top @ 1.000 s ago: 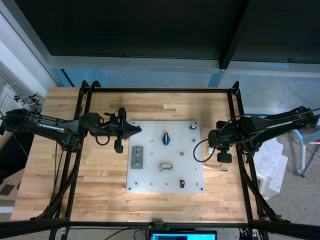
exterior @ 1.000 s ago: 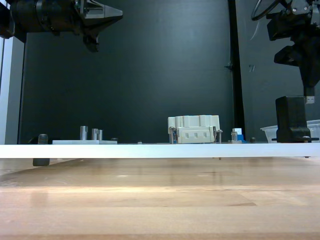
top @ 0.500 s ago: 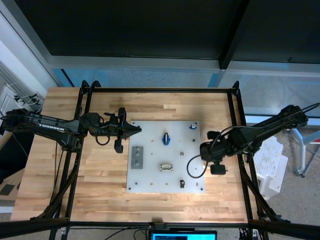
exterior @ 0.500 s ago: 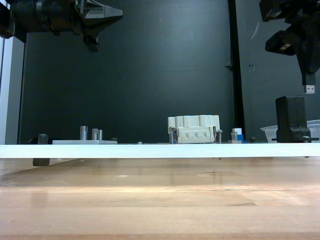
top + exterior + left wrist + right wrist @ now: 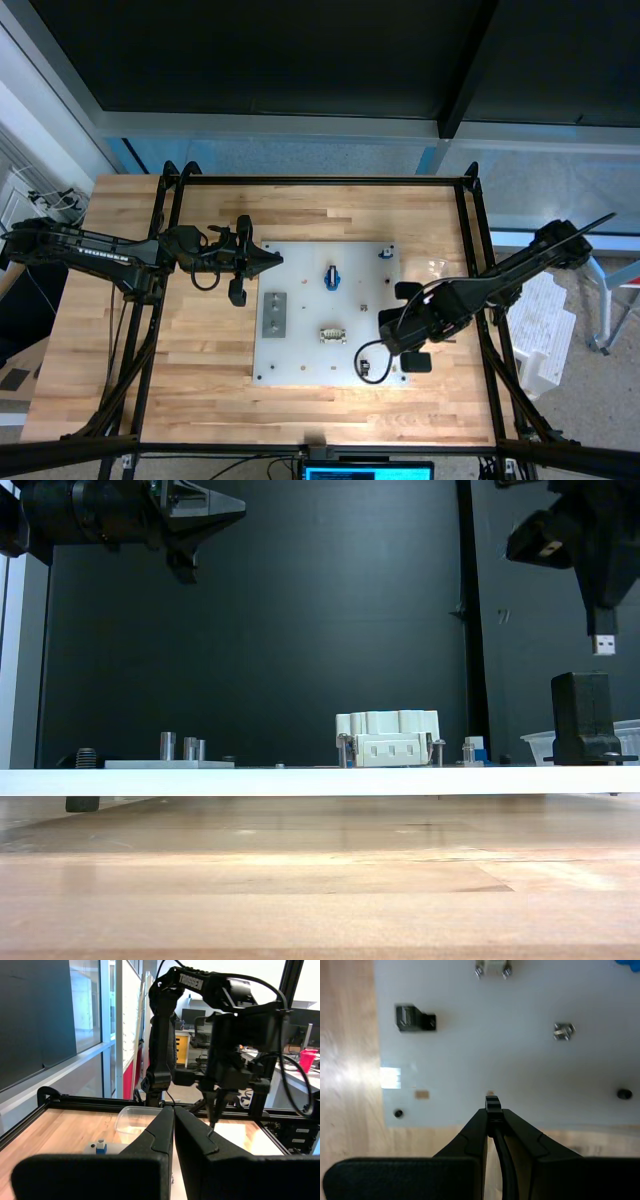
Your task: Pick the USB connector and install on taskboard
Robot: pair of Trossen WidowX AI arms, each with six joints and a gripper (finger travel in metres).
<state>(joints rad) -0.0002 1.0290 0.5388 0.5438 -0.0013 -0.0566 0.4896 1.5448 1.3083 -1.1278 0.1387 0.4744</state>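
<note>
Taskboard (image 5: pixel 300 300) lies under right gripper's (image 5: pixel 491 1111) USB connector (image 5: pixel 602 642), beside left gripper (image 5: pixel 272 260).

Both arms are matte black, built of slim boxy links and rounded joint housings. White TROSSEN lettering (image 5: pixel 100 255) runs along the left arm (image 5: pixel 60 240), and the same word shows on the right arm (image 5: pixel 520 265) in the left wrist view. A thin black cable loop (image 5: pixel 205 278) hangs beside the left arm's wrist. The left claw (image 5: pixel 276 260), at the taskboard's (image 5: pixel 300 365) left edge, has two black wedge-shaped fingers (image 5: pixel 150 1135) pressed together. The right claw (image 5: pixel 492 1106), over the taskboard's near right part, has matching tapered fingers drawn close.
</note>
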